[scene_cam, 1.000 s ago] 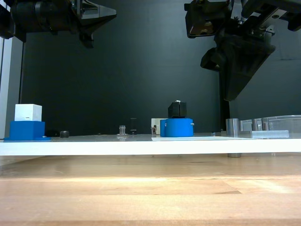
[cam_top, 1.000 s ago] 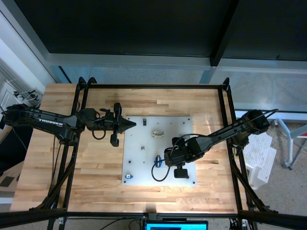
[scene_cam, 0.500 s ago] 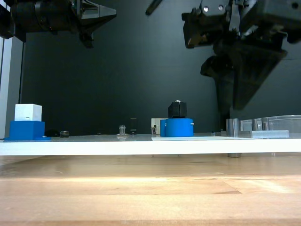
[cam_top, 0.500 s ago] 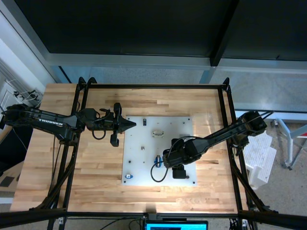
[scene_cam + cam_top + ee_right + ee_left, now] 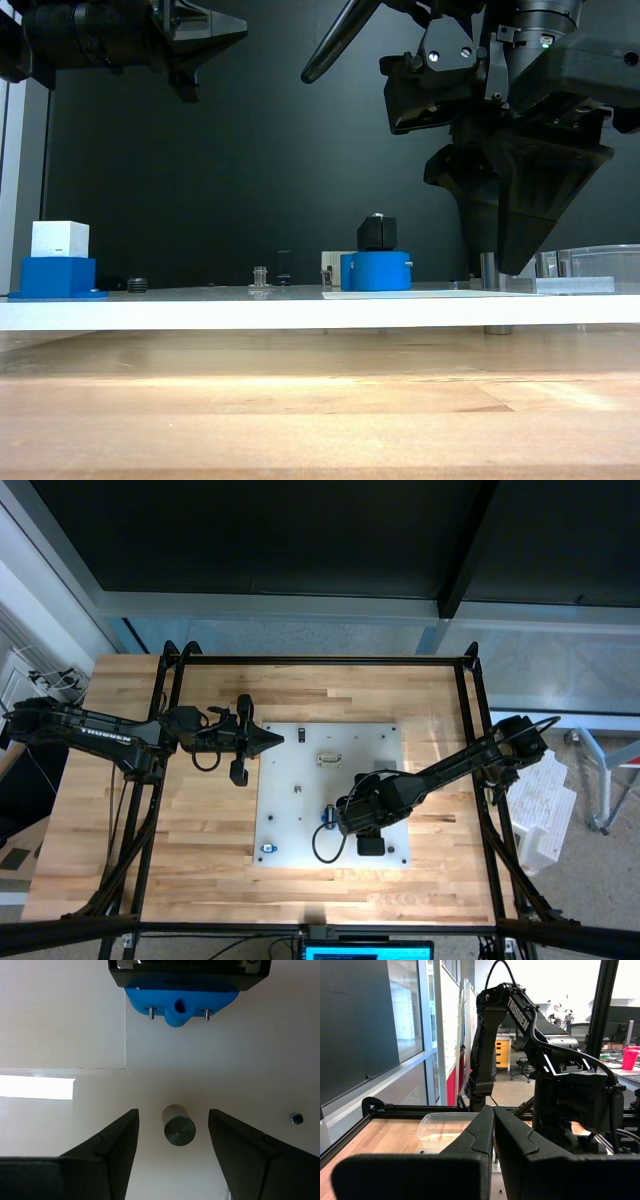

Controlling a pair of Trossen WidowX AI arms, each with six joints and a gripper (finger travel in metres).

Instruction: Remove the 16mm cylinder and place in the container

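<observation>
The 16mm cylinder (image 5: 179, 1128) is grey metal, its end face smooth with a dull sheen. It stands in the white board (image 5: 60, 1020), which is smooth and faintly glossy. The right claw (image 5: 173, 1115), low over the board, has matt black plastic fingers spread either side of the cylinder. The left claw (image 5: 493, 1108), high over the board's left edge, is the same matt black, fingers pressed together. The container (image 5: 440, 1125) is clear glossy plastic. The counter (image 5: 200, 880) under the board is pale, smooth wood strips.

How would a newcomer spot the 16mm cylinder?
The left gripper hangs shut above the left edge of the white board; find the open right gripper over its right half. Upright between its jaws stands the 16mm cylinder, a short grey metal peg, unlike the blue connector nearby.
</observation>
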